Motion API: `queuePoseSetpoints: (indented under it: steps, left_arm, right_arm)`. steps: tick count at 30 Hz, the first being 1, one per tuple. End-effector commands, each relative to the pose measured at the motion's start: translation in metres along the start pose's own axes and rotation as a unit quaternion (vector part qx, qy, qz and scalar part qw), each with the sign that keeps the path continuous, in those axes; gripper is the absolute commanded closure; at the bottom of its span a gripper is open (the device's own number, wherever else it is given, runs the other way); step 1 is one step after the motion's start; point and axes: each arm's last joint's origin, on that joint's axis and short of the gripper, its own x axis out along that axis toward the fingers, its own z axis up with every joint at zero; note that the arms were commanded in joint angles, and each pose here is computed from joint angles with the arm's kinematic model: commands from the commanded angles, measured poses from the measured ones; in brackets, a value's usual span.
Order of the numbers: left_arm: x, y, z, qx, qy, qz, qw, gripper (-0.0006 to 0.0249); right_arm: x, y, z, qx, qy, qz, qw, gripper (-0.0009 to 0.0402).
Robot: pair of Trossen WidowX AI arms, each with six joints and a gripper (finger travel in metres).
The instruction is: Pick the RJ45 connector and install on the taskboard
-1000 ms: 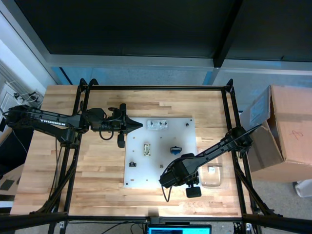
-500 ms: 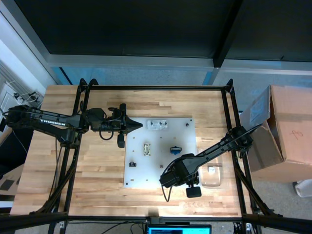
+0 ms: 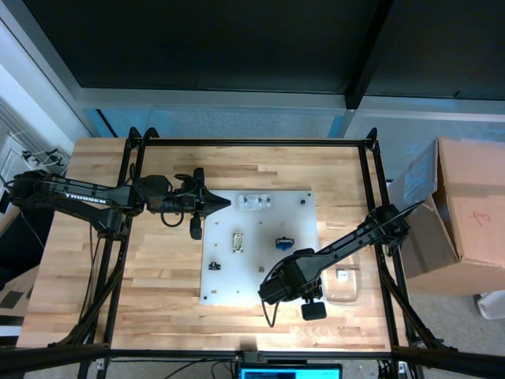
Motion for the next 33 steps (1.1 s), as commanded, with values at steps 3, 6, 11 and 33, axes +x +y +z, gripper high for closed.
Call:
queuePoseSetpoints:
  steps: [3, 6, 11, 33]
  left_arm:
    - [0.000, 0.000, 0.000, 0.000, 0.000, 0.000, 1.000, 0.0242]
    - [0.000, 0.000, 0.000, 0.000, 0.000, 0.000, 1.000, 0.0242]
    - [0.000, 0.000, 0.000, 0.000, 0.000, 0.000, 1.000, 0.0242]
    - [0.000, 0.000, 0.000, 0.000, 0.000, 0.000, 1.000, 0.0242]
  right_arm:
    - [0.001, 0.000, 0.001, 0.001, -0.003, -0.002, 1.000, 0.0393]
    - [0.003, 0.000, 0.003, 0.001, -0.003, -0.002, 1.000, 0.0393]
    - [0.009, 0.001, 0.008, 0.001, 0.001, -0.003, 1.000, 0.0393]
    - [0.004, 0.001, 0.005, 0.030, -0.020, -0.022, 0.999, 0.0393]
